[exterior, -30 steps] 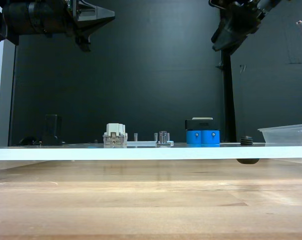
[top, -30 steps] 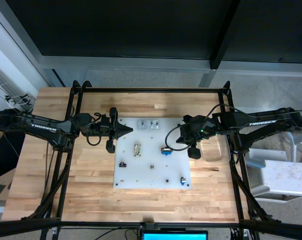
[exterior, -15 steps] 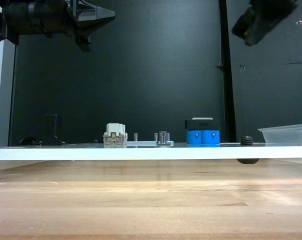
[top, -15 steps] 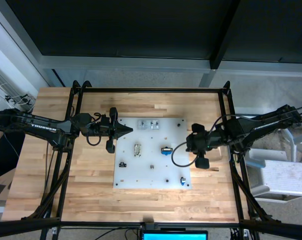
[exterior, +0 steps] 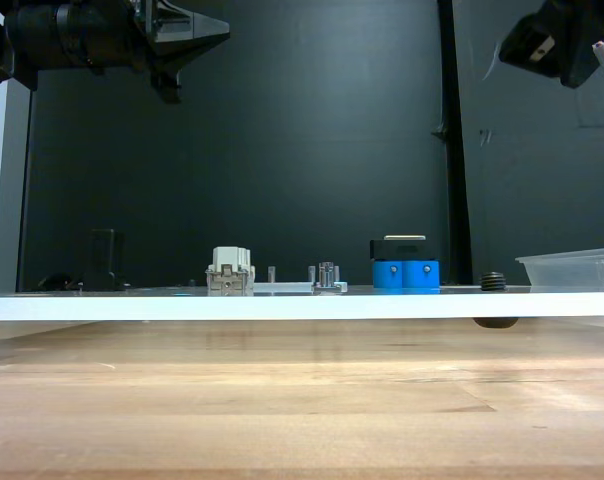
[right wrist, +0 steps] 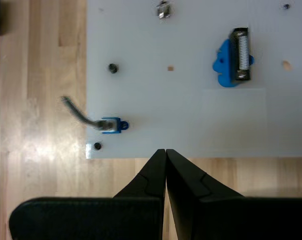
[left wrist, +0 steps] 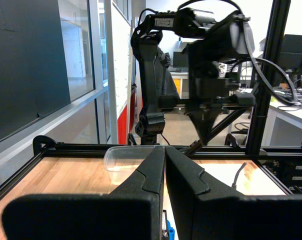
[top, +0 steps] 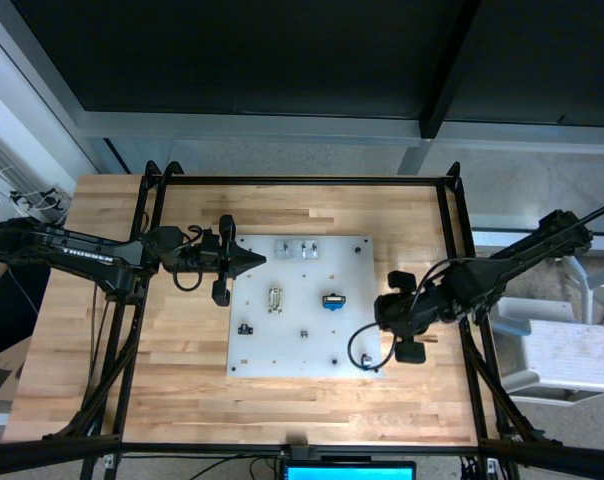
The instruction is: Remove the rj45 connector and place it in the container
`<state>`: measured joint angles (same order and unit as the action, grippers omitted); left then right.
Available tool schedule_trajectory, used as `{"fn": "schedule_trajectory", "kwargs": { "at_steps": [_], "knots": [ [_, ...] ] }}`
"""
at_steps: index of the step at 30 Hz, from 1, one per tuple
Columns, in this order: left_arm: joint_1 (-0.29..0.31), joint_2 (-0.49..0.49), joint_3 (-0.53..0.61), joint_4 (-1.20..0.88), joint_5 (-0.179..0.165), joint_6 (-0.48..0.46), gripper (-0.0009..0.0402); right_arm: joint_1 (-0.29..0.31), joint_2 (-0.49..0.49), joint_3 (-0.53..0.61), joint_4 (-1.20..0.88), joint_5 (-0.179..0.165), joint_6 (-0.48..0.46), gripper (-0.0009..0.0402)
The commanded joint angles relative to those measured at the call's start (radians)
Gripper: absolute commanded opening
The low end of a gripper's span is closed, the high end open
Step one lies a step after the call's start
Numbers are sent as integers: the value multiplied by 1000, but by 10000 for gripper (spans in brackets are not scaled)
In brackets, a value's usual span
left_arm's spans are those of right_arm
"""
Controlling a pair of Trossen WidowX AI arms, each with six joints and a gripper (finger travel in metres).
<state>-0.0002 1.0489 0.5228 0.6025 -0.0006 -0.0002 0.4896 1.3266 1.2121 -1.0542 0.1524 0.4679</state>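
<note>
The rj45 connector (right wrist: 110, 125) is a small blue-housed plug with a grey cable stub. It sits near the right near corner of the white board (top: 302, 335), also seen as the rj45 connector (top: 365, 360). My right gripper (right wrist: 165, 152) is shut and empty, hovering high over the board's right edge, away from the connector. It appears as the right gripper (top: 384, 315) and the right gripper (exterior: 552, 45). The container (exterior: 572, 268), a see-through tub, stands right of the board; the container (left wrist: 123, 157) looks empty. My left gripper (top: 257, 259) is shut, parked high at the board's left edge.
On the board stand a blue D-sub connector (top: 332, 300), a grey socket (top: 274, 300), small metal parts (top: 302, 248) at the far edge, and a black screw (right wrist: 111, 67). The black frame rails (top: 452, 230) border the table. Bare wood lies around the board.
My right arm has swung from above the blue D-sub connector toward the table's near side, and now hangs by the board's right edge. The left arm has not moved.
</note>
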Motion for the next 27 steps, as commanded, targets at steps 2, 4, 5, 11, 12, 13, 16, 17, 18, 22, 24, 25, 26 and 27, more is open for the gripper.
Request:
{"fn": "schedule_trajectory", "kwargs": {
  "at_steps": [2, 4, 5, 11, 12, 13, 16, 17, 18, 22, 24, 25, 26, 27],
  "knots": [
    [0, 0, 0, 0, 0, 0, 1, 31, 50, 58, -63, -2, 32, 0],
    [0, 0, 0, 0, 0, 0, 1, 47, 71, 78, -87, -2, 50, 0],
    [0, 0, 0, 0, 0, 0, 1, 55, 77, 85, -93, -3, 60, 0],
    [0, 0, 0, 0, 0, 0, 1, 84, 117, 98, -89, 9, 145, 5],
    [0, 0, 0, 0, 0, 0, 1, 85, 122, 98, -89, 9, 154, 7],
    [0, 0, 0, 0, 0, 0, 1, 88, 123, 96, -89, 9, 155, 11],
    [0, 0, 0, 0, 0, 0, 1, 101, 130, 86, -79, 13, 172, 33],
    [0, 0, 0, 0, 0, 0, 1, 102, 134, 86, -75, 13, 174, 44],
    [0, 0, 0, 0, 0, 0, 1, 105, 137, 86, -71, 12, 177, 58],
    [0, 0, 0, 0, 0, 0, 1, 111, 154, 85, -48, 13, 171, 117],
    [0, 0, 0, 0, 0, 0, 1, 114, 163, 80, -34, 13, 170, 143],
    [0, 0, 0, 0, 0, 0, 1, 115, 170, 77, -24, 13, 170, 155],
    [0, 0, 0, 0, 0, 0, 1, 116, 171, 72, -13, 13, 170, 166],
    [0, 0, 0, 0, 0, 0, 1, 118, 175, 68, -2, 13, 171, 175]
  ]
}}
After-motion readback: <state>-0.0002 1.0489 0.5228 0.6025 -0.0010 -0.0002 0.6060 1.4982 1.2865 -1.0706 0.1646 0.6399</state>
